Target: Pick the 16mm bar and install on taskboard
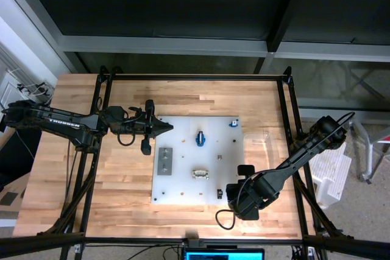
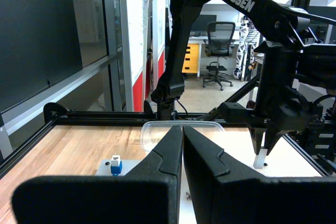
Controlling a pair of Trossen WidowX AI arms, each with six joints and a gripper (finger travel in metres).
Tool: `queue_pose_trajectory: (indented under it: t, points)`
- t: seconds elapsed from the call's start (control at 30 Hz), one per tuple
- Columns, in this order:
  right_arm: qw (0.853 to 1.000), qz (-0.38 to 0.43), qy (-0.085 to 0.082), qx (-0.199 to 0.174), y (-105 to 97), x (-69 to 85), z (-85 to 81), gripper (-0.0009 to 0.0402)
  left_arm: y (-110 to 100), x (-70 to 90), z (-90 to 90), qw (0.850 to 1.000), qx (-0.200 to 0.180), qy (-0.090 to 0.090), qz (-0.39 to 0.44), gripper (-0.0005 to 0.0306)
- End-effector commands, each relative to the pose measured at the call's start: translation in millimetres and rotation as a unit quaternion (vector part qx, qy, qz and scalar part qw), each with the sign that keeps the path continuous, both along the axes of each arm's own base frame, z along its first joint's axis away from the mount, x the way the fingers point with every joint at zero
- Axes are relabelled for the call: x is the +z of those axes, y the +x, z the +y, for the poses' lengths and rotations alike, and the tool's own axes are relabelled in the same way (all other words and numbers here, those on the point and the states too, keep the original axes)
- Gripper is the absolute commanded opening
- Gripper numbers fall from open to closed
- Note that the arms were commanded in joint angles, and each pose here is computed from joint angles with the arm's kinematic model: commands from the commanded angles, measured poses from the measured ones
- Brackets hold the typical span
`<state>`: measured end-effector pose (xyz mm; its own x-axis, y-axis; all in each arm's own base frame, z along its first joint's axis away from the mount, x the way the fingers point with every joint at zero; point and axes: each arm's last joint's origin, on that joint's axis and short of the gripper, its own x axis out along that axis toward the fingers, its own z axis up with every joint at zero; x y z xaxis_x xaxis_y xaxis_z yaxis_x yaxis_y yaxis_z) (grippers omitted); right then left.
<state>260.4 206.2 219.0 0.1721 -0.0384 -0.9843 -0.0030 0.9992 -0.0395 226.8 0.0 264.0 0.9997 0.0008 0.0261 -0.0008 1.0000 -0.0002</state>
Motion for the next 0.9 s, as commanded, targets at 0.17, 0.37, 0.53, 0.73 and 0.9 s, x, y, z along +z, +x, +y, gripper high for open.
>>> queue_pose_trajectory:
  t: [0.17,0.37,0.53,0.73,0.9]
  points:
    - [1.0,0.001,-0.001,-0.001,-0.6,-1.0,0.4,0.0004,0.1,-0.1,0.1,1.0,0.0,0.0,0.0,0.0]
    - [1.0,0.004,-0.003,0.0,0.9,-5.5,2.2,0.0004,0.0,0.0,0.0,1.0,0.0,0.0,0.0,0.0]
    - [1.0,0.002,-0.002,0.001,1.4,-5.6,2.4,0.0004,0.0,0.0,0.0,1.0,0.0,0.0,0.0,0.0]
    - [1.0,0.002,-0.003,0.001,1.2,-6.4,2.3,0.0004,0.0,0.0,0.1,1.0,0.0,0.0,0.0,0.0]
    - [1.0,0.002,-0.002,0.001,1.0,-8.4,2.1,0.0004,0.1,-0.1,0.0,1.0,0.0,0.0,0.0,0.0]
